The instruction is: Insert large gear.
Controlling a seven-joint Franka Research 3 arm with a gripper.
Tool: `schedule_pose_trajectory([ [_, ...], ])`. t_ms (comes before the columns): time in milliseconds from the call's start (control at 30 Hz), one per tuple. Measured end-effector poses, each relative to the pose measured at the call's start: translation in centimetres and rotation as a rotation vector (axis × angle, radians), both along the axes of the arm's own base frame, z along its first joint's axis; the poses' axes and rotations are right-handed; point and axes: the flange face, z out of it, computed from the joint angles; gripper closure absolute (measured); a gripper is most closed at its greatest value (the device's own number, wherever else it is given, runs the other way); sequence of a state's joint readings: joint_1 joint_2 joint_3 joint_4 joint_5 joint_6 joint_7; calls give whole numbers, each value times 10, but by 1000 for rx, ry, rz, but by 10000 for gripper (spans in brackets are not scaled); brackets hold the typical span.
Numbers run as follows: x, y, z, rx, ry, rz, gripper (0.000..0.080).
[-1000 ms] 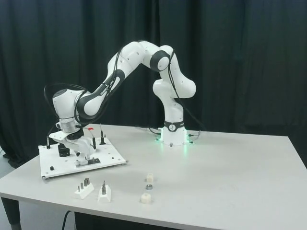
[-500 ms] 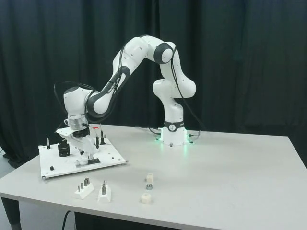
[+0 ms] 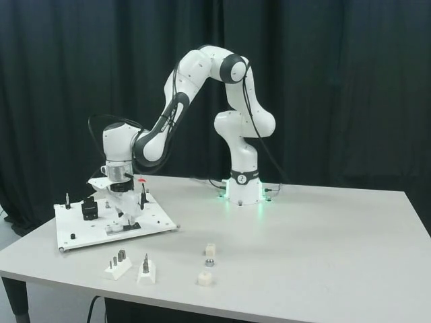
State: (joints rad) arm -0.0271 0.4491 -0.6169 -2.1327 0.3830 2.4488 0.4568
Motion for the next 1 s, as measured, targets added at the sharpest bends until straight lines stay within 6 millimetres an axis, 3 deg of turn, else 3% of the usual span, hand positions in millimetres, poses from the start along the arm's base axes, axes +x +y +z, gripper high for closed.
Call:
schedule_pose_trajectory([
  [1000, -17, 18, -7, -65, -58, -82, 206],
])
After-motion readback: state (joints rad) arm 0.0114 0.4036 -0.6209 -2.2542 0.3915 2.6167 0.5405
